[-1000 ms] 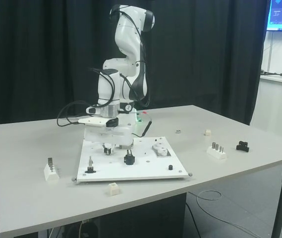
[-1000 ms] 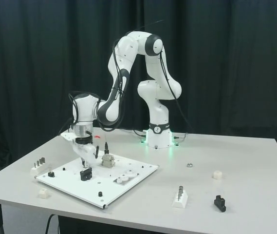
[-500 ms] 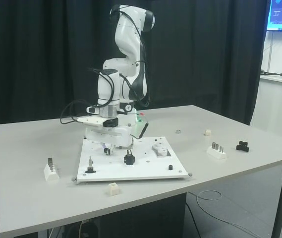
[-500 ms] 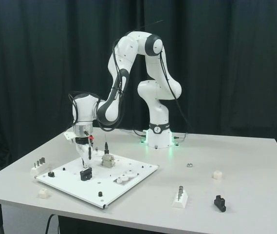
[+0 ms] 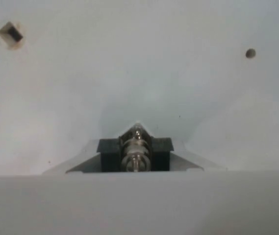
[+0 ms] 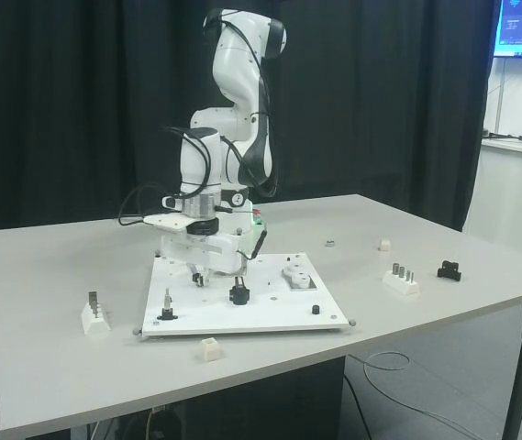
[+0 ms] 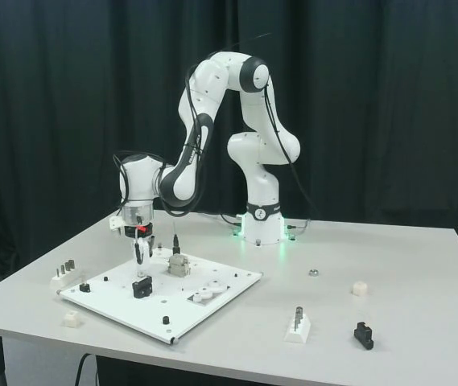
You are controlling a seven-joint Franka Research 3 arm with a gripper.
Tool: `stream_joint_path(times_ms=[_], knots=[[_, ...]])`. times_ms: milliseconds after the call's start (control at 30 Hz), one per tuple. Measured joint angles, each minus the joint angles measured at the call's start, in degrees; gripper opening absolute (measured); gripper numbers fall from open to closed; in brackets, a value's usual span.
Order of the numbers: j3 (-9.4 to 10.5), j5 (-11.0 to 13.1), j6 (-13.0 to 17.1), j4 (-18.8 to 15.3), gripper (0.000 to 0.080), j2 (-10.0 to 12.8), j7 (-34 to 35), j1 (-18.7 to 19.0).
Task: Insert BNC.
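Starting with the grey table [image 6: 49, 275], it carries the white arm [image 7: 200, 137], which bends forward and down over a white board [image 6: 270, 312]. The gripper [image 7: 138, 251] hangs low over that board, pointing straight down and close to the surface, though the room views do not show it touching anything.

Directly beneath the gripper, the wrist view shows a black mount [image 5: 110, 154] on the board. A metal BNC connector [image 5: 137, 152] stands in the middle of it. I cannot tell whether this is the plug already carried down or the socket waiting on the board. Farther out from the gripper the board shows only a square cut-out [image 5: 11, 32] and a small round hole [image 5: 250, 53].

The main risk, as I judge it, is a descent that is slightly off the connector's axis. The metal barrel would then catch on the rim and jam, or push the mount sideways instead of seating. A bayonet fitting also needs its pins lined up with the slots. Pressing down at the wrong rotation would load the wrist without any insertion.

I cannot tell whether the gripper is spread, pressed together or pinching a part, because its tip is hidden in every view.
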Motion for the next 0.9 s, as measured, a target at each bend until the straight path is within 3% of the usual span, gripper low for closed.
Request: stream_joint_path(times_ms=[900], knots=[[-0.42, 3.61, -0.54, 0.09, 0.0120, -0.01, 16.95, -0.01]])
